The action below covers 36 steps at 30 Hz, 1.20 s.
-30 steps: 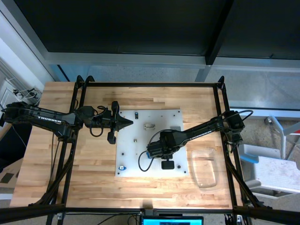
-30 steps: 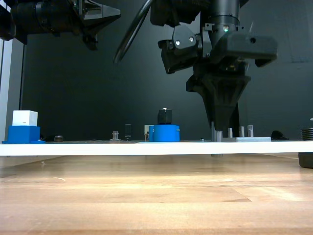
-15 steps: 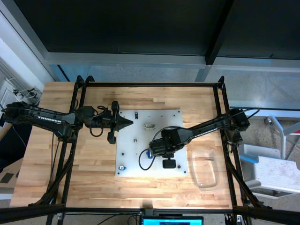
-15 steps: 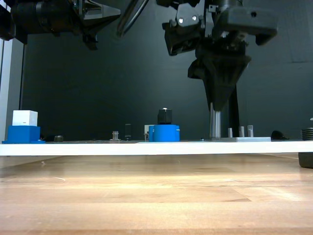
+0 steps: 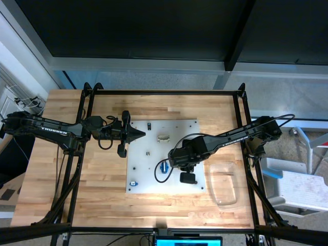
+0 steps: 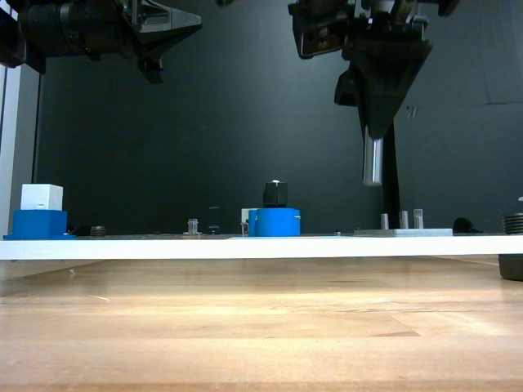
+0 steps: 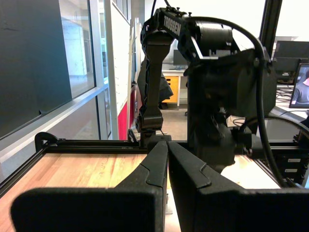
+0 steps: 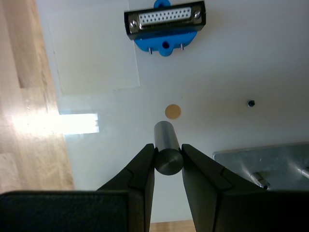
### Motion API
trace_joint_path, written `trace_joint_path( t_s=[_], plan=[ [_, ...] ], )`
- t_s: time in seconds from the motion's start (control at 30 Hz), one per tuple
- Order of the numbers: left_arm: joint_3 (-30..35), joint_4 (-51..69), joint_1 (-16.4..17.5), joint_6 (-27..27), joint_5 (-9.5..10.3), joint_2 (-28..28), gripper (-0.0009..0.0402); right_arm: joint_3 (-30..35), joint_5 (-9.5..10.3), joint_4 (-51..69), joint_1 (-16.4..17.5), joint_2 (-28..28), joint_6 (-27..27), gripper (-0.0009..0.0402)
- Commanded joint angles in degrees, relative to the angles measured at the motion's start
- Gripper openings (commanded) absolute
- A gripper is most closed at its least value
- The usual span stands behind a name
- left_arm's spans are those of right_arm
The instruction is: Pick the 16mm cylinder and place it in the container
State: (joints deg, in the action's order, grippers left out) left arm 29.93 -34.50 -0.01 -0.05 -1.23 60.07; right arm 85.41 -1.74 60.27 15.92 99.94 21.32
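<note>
Aloft, right hand (image 6: 373,131) pinches the 16mm cylinder (image 8: 167,148); left hand (image 7: 167,151) hovers leftward.

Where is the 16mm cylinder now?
Low view, right side: the 16mm cylinder hangs in the right gripper over the board near its grey block; the left gripper sits shut at left.

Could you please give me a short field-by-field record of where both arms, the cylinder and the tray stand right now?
Right end effector: shut on the short silver-grey metal cylinder, above the white board
Cylinder pose: upright, clear of the board
Clear plastic tray: on the wooden table, right of the board; cylinder not yet in it
Left end effector: shut, high over the board's left rear edge
</note>
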Motion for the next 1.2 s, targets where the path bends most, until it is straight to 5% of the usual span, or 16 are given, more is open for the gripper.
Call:
trace_joint_path(
  t_s=[0.03,0.37,1.2],
  plan=[
    [0.0,0.0,0.0,0.0,0.0,0.0,0.0,0.0,-0.22,0.2,0.4,-1.1,0.8,0.0027],
    [0.0,0.0,0.0,0.0,0.0,0.0,0.0,-0.7,-2.91,1.2,2.9,-2.9,2.1,0.0027],
    [0.0,0.0,0.0,0.0,0.0,0.0,0.0,-9.8,-3.34,1.8,8.0,-12.1,9.4,0.0027]
  ],
)
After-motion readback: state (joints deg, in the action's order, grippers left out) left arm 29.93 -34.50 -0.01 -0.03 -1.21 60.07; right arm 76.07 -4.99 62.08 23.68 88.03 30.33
